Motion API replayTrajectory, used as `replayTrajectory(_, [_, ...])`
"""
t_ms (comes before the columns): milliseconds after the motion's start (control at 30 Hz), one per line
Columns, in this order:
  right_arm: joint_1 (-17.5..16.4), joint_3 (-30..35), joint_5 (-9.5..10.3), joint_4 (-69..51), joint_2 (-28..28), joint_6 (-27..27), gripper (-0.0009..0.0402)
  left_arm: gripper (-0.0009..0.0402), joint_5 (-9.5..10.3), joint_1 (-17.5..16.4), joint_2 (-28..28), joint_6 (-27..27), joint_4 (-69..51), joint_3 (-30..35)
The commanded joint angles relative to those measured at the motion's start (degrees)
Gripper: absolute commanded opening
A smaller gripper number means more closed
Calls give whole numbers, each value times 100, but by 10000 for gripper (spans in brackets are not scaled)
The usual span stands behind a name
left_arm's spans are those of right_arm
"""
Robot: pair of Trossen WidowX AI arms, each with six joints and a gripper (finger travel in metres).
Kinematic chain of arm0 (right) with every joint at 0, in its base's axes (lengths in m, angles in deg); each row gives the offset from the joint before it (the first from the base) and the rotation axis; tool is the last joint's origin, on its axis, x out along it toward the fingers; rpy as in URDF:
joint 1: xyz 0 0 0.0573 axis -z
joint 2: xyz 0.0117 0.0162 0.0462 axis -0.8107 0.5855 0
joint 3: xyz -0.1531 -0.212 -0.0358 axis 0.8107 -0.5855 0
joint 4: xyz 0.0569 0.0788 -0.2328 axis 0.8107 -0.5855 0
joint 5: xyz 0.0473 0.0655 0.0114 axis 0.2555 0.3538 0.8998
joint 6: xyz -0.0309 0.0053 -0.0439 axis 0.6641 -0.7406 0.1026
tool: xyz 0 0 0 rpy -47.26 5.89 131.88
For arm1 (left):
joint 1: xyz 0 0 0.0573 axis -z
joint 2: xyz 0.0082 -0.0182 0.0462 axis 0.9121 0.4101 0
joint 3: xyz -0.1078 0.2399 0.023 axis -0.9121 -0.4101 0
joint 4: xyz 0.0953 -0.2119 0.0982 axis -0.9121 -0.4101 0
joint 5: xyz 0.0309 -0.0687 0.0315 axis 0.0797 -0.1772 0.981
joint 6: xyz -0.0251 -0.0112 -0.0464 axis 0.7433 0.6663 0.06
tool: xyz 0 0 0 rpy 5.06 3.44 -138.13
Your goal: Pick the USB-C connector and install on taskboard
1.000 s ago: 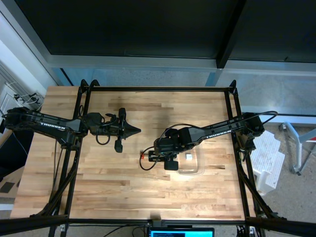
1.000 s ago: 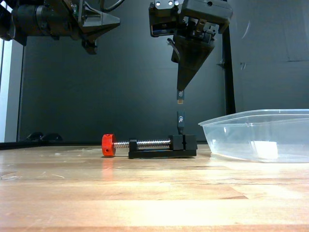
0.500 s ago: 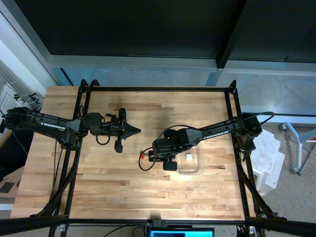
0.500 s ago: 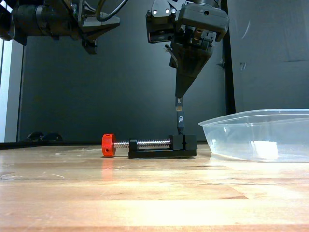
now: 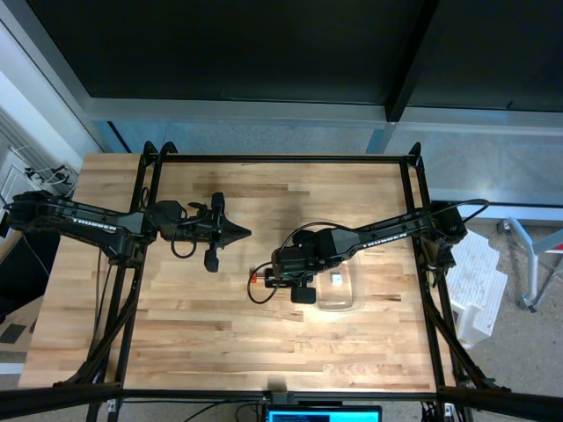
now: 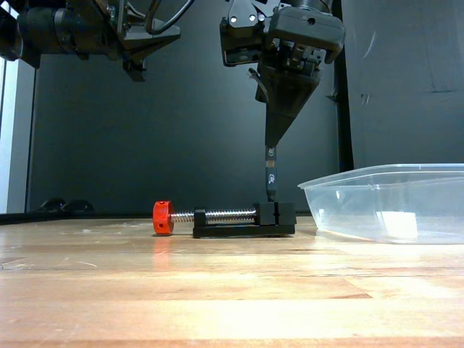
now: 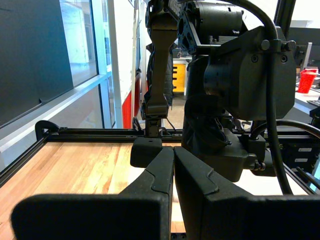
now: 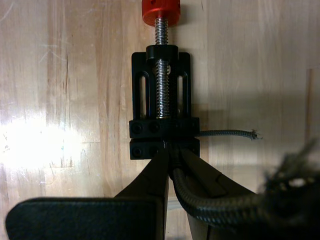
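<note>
USB-C connector (image 6: 270, 167) upright, right on top of the taskboard (image 6: 243, 219)
Right gripper (image 6: 270, 154) is pinched tight on it, with the plug's lower end at the board's right-end block and the clear tray (image 6: 384, 206) just to the right. Left gripper (image 6: 174, 31) hangs high on the left, fingers pressed together, holding nothing.
</note>
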Motion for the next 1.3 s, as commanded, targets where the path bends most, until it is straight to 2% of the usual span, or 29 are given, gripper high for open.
replayTrajectory(33, [0,-2,-2,-11,-4,-2,0,0,0,-2,2,-2,2,0])
replayTrajectory(1300, [7,-44,-7,74,7,22,0,0,0,0,2,-2,2,0])
